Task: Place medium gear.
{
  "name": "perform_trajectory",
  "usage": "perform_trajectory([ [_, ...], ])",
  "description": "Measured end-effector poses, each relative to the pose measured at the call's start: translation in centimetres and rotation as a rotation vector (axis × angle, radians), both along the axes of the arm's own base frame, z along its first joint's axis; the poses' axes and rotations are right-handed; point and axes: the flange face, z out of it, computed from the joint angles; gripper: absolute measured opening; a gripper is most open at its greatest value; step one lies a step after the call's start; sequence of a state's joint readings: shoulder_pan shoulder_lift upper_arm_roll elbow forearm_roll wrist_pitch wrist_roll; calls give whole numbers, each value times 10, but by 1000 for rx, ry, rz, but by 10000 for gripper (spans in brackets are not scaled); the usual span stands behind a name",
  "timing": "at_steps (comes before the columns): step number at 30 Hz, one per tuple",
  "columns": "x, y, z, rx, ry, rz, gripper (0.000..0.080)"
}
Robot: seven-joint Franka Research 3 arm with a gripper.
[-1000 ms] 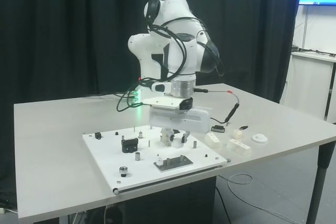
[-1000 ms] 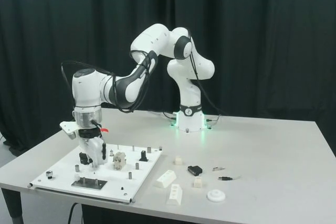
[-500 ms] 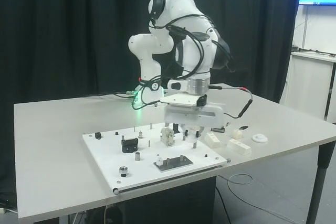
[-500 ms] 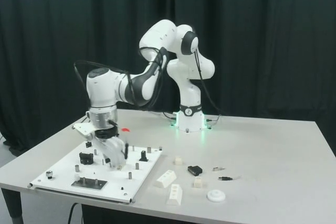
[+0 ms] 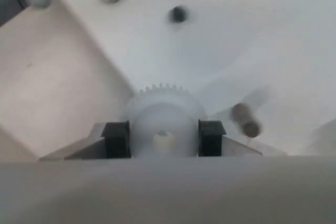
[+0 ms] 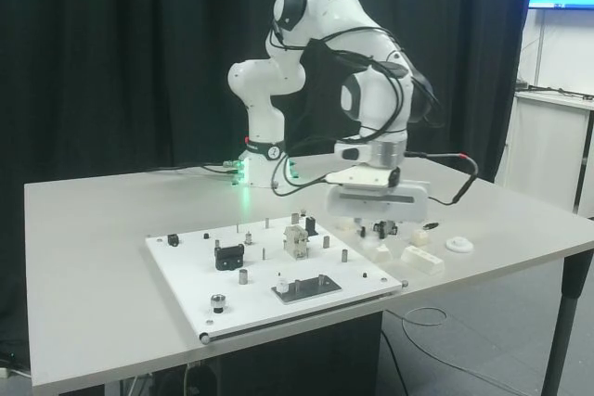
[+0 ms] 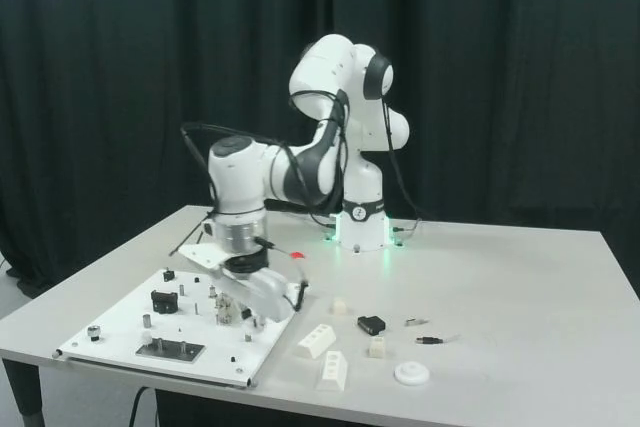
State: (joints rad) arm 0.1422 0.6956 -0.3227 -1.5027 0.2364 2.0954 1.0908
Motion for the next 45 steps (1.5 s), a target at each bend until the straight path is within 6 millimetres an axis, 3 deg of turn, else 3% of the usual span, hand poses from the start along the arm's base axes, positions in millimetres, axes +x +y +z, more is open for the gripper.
perform_trajectory([
  [24,-6,142,-11,-39,-12,141,277],
  [45,-40,248,-30,-102,21,269,277],
])
